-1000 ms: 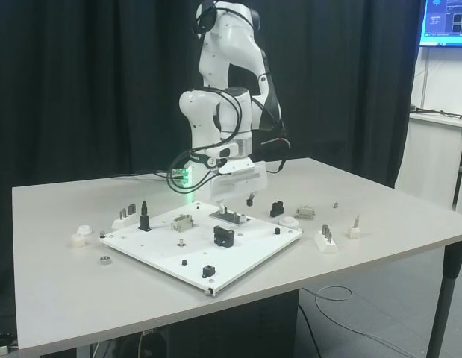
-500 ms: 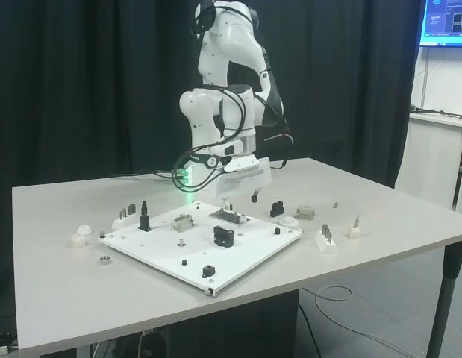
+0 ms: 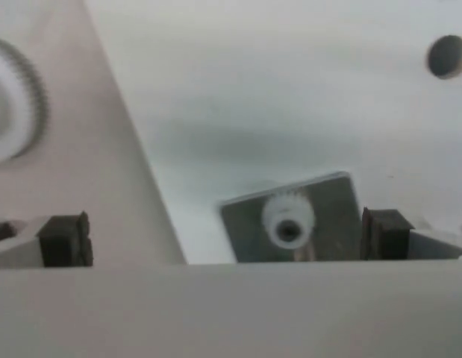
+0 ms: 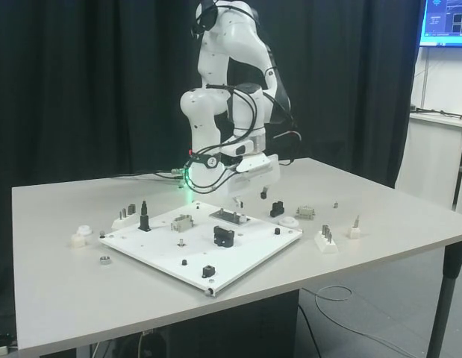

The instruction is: Pick D-SUB.

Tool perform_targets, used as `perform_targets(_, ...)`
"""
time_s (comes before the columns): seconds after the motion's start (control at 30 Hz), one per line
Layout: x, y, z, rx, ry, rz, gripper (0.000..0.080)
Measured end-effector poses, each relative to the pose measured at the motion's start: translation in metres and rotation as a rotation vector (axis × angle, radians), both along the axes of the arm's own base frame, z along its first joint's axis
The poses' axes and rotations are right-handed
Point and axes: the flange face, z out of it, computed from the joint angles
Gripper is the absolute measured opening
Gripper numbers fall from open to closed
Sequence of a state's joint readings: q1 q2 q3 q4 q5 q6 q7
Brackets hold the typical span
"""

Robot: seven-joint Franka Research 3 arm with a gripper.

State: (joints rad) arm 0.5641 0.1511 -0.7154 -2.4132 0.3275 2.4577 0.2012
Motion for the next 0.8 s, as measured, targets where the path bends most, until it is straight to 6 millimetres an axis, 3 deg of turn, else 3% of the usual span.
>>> perform_targets(0.8,-0.004,0.068,-0.005,0.002,0.075,0.001,0.0800)
